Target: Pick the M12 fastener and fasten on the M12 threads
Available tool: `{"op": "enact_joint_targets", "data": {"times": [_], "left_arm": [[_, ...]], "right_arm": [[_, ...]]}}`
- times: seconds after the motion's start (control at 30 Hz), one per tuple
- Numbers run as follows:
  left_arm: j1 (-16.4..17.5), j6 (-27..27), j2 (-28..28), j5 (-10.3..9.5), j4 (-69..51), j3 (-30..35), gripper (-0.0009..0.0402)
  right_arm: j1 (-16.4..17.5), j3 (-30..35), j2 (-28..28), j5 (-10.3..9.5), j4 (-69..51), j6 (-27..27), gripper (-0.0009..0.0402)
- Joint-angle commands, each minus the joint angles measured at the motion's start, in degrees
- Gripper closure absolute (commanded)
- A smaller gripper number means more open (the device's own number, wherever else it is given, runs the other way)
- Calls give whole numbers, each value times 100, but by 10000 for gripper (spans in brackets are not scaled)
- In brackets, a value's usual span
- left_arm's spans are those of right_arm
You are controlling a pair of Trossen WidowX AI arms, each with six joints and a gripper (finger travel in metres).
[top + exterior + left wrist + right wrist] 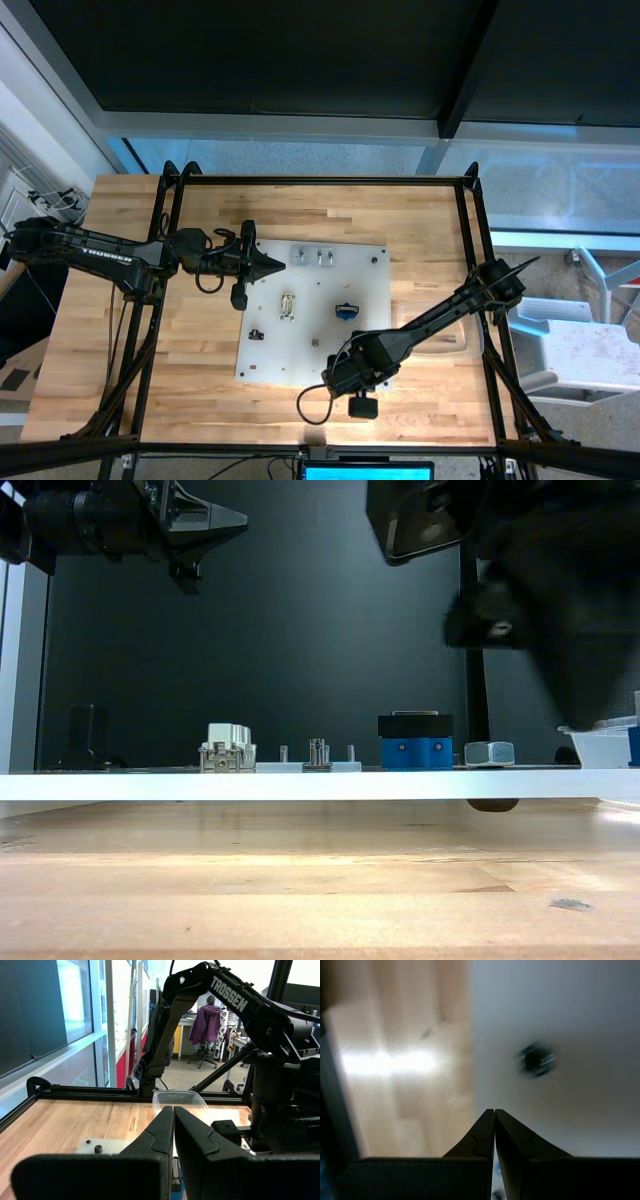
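Observation:
The small silver M12 nut (489,752) sits low on the white board (310,345), right above a dark bolt end under the board. No ribs show beneath it, so it looks run down on its stud. In the right wrist view it is a blurred dark round spot (536,1058) on the board. My right gripper (494,1110) hovers above the board's near right edge (332,380), shut with nothing between its fingers, apart from the nut. In the high view the right arm hides the nut. My left gripper (174,1109) is shut and empty, held high over the board's far left (272,266).
A clear tray (455,335) lies on the wooden table right of the board, partly under the right arm. On the board stand a blue fitting (415,742), a white connector (227,750) and a small silver post (318,752). A black frame (320,181) rims the table.

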Motion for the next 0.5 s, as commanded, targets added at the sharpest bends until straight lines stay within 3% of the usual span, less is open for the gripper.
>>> {"op": "enact_joint_targets", "data": {"times": [0.03,0.1,0.4,0.47,0.5], "left_arm": [[2,0,0,4,0,0,393],[2,0,0,2,2,0,393],[2,0,0,2,0,0,393],[2,0,0,2,2,0,393],[0,0,0,2,2,0,393]], "right_arm": [[0,-2,2,678,0,157,393],[0,-11,35,933,0,295,393],[2,-31,125,905,85,444,393],[2,-24,122,695,127,457,393],[4,-7,120,413,133,444,393]]}}
